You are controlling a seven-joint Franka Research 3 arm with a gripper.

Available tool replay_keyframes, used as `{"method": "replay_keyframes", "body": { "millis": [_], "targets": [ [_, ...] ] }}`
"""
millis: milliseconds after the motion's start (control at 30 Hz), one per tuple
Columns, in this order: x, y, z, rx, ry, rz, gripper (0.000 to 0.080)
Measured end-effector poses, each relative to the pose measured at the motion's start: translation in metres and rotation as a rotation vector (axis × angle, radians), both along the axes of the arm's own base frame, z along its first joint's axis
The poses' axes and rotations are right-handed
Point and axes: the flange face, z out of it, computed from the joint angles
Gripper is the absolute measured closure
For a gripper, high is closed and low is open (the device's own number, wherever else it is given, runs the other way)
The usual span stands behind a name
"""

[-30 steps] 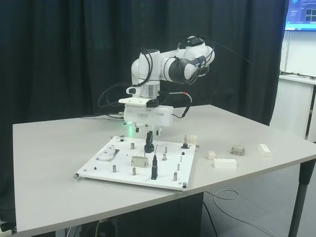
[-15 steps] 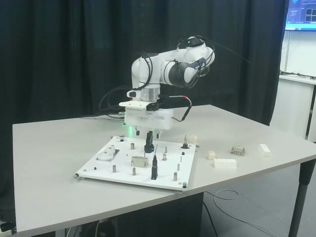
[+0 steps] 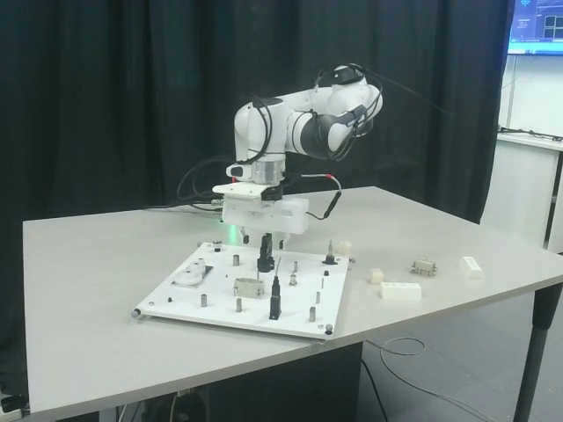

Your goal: Remove D-SUB.

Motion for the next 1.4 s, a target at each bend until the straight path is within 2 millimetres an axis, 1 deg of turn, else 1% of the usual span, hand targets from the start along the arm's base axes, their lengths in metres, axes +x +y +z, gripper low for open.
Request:
{"method": "replay_keyframes", "body": {
  "millis": [433,467,633,667,800,833,1067,1100,1400],
  "targets": [
    [-0.0011,0.0018,-0.0019,0.006,0.015,0.004,0.0003],
    [-0.0011,0.0019,-0.002,0.007,0.016,0.004,0.0106],
    [-0.0009,0.0028,-0.0022,0.009,0.017,0.006,0.0106],
    [-0.0009,0.003,-0.0022,0.009,0.017,0.006,0.0272],
    [-0.0006,0.0041,-0.0023,0.011,0.017,0.008,0.0272],
    [-0.0004,0.0043,-0.0024,0.012,0.017,0.008,0.046],
    [0.0,0.0048,-0.002,0.011,0.017,0.011,0.046],
    [0.0,0.0048,-0.002,0.011,0.017,0.011,0.0645],
    [0.0,0.0041,-0.0018,0.008,0.016,0.011,0.0647]
  ]
}}
